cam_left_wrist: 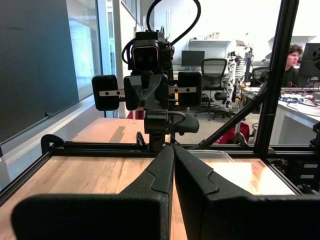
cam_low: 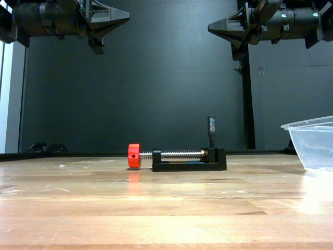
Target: Remove the USB-C connector from the USB-C receptacle and place in the container
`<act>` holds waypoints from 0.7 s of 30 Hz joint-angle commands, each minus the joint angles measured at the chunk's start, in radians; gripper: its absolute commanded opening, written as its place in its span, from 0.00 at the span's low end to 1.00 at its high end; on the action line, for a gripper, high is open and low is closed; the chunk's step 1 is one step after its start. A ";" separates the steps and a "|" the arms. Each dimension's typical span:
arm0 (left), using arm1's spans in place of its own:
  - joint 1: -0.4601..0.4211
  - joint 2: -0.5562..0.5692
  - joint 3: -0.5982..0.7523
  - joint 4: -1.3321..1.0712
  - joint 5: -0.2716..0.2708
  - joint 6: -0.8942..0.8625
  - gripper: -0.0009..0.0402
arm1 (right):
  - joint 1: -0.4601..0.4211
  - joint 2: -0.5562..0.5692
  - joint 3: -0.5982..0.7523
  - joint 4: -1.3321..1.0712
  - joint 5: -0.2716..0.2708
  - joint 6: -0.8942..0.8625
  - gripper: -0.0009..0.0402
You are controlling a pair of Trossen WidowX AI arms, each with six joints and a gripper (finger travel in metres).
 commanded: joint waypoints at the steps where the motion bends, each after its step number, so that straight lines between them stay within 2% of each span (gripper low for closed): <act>1: 0.000 0.000 0.000 0.000 0.000 0.000 0.02 | 0.001 0.000 0.002 -0.001 0.001 0.006 0.02; 21: 0.000 0.000 0.000 0.000 0.000 0.000 0.02 | 0.001 0.000 0.002 0.016 0.001 0.029 0.02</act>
